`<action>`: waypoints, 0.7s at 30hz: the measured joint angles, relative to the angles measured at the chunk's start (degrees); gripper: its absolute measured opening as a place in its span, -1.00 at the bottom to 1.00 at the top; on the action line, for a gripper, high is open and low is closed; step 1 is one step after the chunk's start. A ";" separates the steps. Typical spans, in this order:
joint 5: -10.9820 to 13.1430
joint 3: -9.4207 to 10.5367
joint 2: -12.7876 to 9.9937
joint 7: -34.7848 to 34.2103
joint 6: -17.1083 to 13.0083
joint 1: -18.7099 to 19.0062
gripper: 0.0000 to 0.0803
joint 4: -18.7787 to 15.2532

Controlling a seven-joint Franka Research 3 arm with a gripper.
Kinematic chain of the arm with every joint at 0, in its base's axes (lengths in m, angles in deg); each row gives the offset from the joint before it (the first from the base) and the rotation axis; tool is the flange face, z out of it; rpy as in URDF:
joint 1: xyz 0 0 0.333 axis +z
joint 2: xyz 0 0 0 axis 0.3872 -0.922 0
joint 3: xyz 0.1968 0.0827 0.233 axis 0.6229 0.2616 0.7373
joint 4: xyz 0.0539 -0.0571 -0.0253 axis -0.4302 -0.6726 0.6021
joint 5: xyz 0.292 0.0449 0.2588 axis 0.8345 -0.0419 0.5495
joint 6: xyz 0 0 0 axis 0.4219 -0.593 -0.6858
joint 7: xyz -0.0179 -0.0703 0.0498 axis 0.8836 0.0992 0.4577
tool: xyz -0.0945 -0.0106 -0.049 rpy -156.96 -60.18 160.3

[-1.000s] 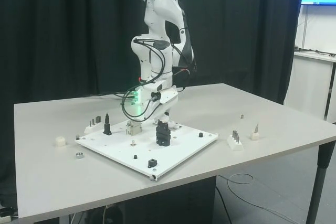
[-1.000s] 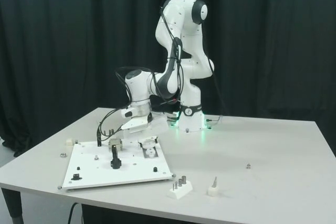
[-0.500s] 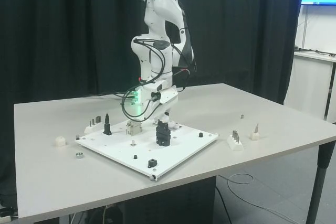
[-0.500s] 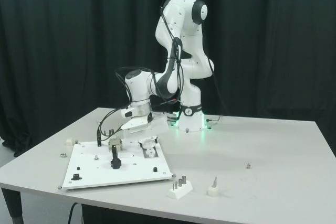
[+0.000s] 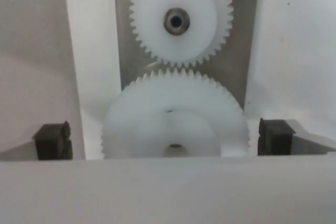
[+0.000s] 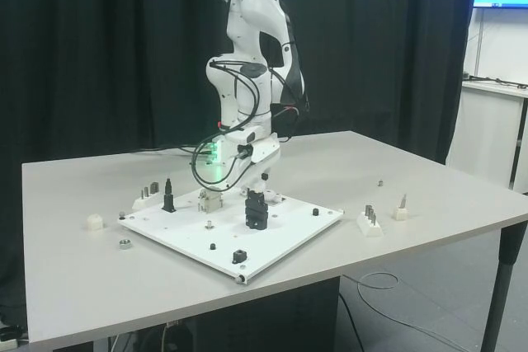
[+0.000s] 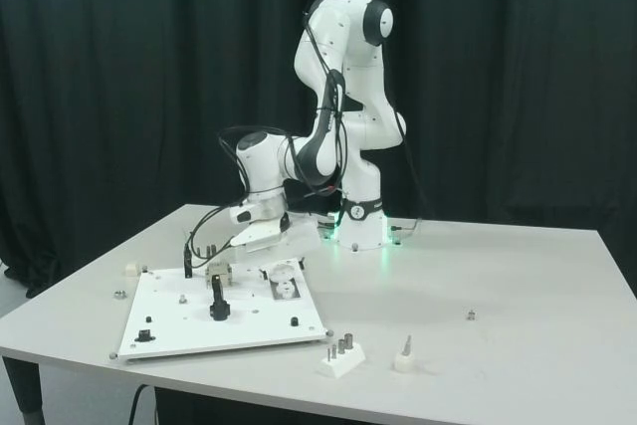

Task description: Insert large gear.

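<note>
Wrist view gives you the best read: the gripper [image 5: 163,140] is spread wide, its two black fingertips [image 5: 52,141] standing clear on either side of the large gear [image 5: 176,116] with nothing between them touching it. That large gear lies flat in the grey recess [image 5: 128,51] of the white gear holder [image 5: 92,51], and its teeth meet those of the smaller gear [image 5: 177,19] just beside it in the same recess. You can see a metal shaft end at the hub of the smaller gear; the large gear's hub shows only a small dark hole, partly cut off by the white wrist housing across the near part of the picture, so you cannot tell how far down it sits. First room view shows you the white arm [image 6: 247,63] bent low over the far side of the white board [image 6: 239,232] on the grey table [image 6: 74,286], with the gripper hidden behind a black post fixture [image 6: 256,208]. Other bits on the board: a second black post [image 6: 168,197] and a small black block [image 6: 239,255] near the front edge. Off the board you have a white peg stand [image 6: 370,222] and a small white block with a pin [image 6: 402,210], well apart from the gripper. Second room view puts the gear holder [image 7: 284,286] just below the wrist, at the board's back corner nearest the arm's base [image 7: 360,226], which glows green.
</note>
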State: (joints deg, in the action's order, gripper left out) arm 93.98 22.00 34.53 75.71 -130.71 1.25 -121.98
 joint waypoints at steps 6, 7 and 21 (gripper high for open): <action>-0.16 -0.32 1.32 -2.06 1.17 -0.03 0.98 0.67; -0.30 -0.43 1.58 -2.75 1.26 -0.03 0.98 0.75; -10.50 -2.42 6.07 -21.50 2.36 -0.07 0.99 1.29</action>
State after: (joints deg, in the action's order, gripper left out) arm 83.48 19.58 40.60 54.21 -128.35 1.17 -120.69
